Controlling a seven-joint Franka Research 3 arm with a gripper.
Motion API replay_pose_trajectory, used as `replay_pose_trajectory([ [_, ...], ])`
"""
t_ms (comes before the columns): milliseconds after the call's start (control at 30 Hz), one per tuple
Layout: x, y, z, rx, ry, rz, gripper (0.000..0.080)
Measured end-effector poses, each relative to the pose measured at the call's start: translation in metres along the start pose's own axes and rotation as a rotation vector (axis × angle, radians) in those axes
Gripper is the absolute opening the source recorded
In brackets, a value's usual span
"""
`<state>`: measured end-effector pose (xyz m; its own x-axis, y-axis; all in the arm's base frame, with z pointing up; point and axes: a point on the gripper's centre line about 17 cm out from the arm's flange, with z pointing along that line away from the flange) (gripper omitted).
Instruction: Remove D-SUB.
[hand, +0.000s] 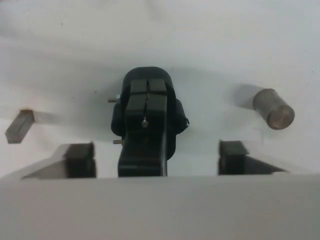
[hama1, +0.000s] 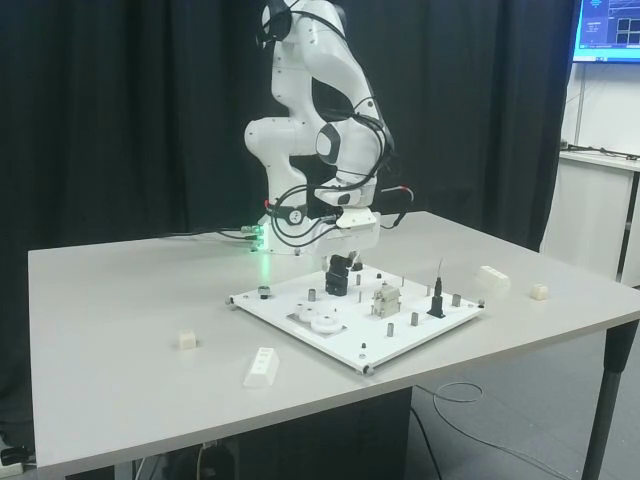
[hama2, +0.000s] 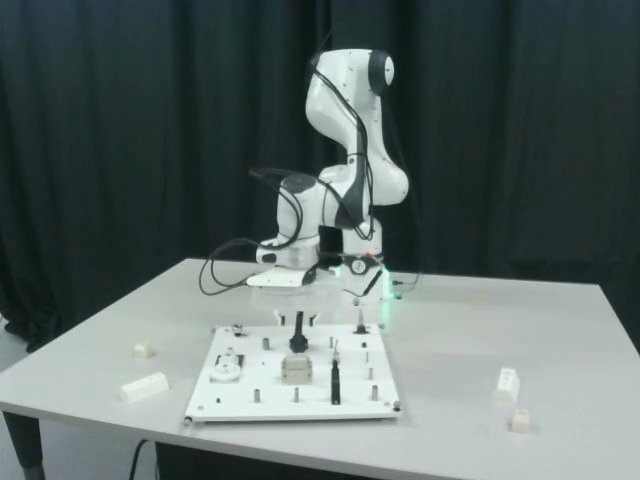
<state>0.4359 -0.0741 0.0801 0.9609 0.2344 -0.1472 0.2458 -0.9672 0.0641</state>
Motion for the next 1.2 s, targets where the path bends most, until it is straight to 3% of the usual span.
replay_pose_trajectory([
  [167, 0.000, 0.000, 0.000, 0.000, -0.001, 0.001, 0.0546],
  [200, 0.000, 0.000, 0.000, 0.000, -0.001, 0.001, 0.0387],
  [367, 0.000, -0.001, 0.001, 0.002, -0.001, 0.003, 0.0387],
  [400, 0.000, -0.002, 0.001, 0.005, -0.001, 0.004, 0.0206],
  [667, 0.000, -0.002, -0.002, 0.006, -0.004, 0.005, 0.0206],
  [700, 0.000, -0.002, -0.003, 0.006, -0.006, 0.006, 0.0155],
  [767, -0.001, -0.002, -0.006, 0.007, -0.010, 0.006, 0.0155],
  [1200, -0.007, 0.000, -0.050, 0.008, -0.021, 0.018, 0.0154],
])
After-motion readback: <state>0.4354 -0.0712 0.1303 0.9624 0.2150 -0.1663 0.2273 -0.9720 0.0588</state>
